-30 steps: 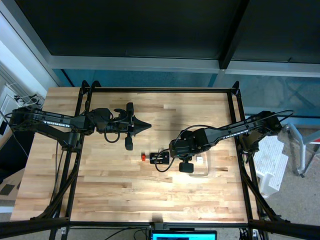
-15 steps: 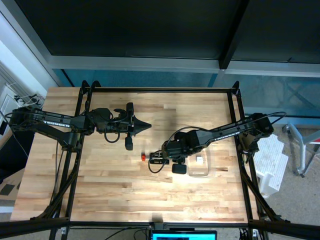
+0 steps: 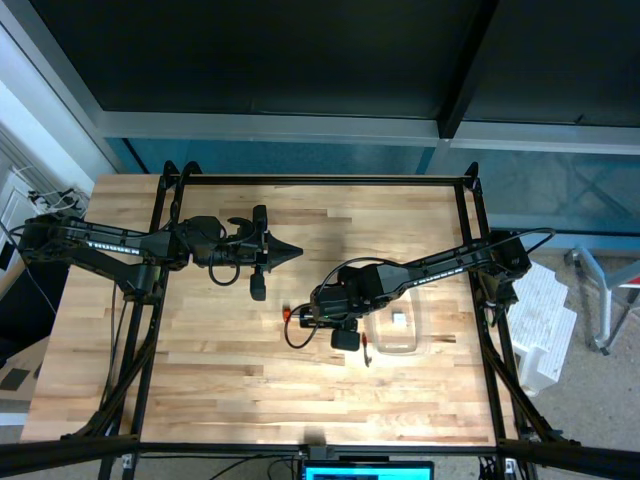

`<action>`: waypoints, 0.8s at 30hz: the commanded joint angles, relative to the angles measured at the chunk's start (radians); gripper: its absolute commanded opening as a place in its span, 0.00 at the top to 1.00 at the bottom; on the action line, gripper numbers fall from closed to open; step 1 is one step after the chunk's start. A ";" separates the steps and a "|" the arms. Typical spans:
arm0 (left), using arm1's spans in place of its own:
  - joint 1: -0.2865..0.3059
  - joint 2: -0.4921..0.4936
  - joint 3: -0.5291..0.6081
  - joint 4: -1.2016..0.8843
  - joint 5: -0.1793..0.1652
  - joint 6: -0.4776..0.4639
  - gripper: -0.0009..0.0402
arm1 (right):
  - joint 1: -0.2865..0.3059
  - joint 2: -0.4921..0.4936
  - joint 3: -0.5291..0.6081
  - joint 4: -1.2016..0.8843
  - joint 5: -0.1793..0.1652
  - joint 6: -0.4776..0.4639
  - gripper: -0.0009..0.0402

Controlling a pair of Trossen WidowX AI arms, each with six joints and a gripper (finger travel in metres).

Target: Pick the rca connector and install on the hub

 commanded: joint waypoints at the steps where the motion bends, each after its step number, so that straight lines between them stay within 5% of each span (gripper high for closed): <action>1: 0.000 0.000 0.000 0.000 0.000 0.000 0.98 | 0.000 0.000 -0.001 0.000 -0.001 0.000 0.64; 24: 0.000 0.000 0.000 0.000 0.000 0.000 0.98 | 0.010 0.000 -0.001 -0.006 -0.005 0.023 0.64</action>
